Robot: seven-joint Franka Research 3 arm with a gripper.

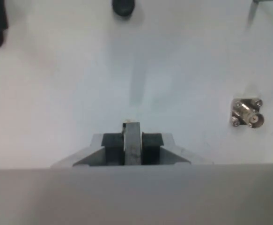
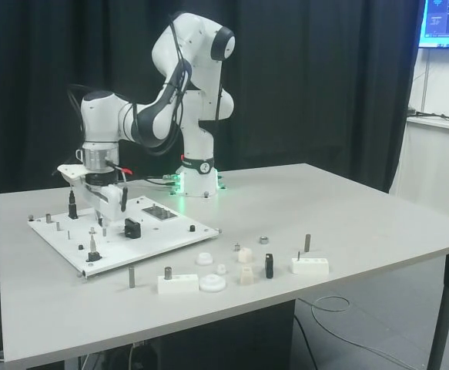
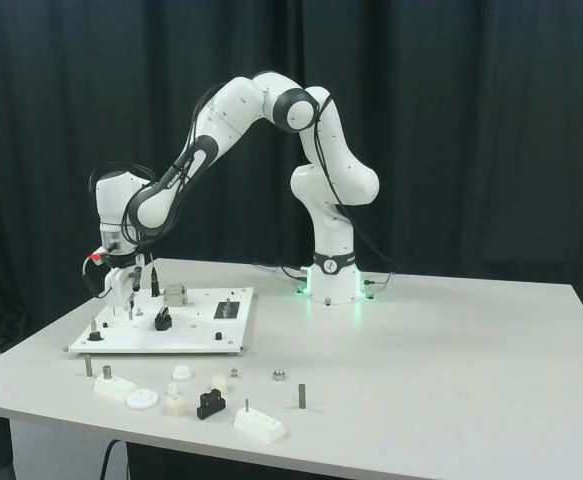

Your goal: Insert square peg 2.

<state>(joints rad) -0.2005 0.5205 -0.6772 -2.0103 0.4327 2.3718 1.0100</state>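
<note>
Jaws pinch your square peg (image 1: 131, 140) over the white board (image 2: 162, 231) at the desk's (image 2: 347, 208) left end, loose parts along its near edge, black curtains (image 3: 491, 120) behind.

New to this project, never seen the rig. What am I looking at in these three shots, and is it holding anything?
It is a white robot arm bolted to a grey table. Two pictures come from cameras in the room; the third looks down from the arm's wrist past its gripper. The gripper hangs over a white board fitted with small posts and a metal connector. Loose small parts lie on the table in front of the board. The two black fingers are shut on a grey square peg, held upright.
</note>
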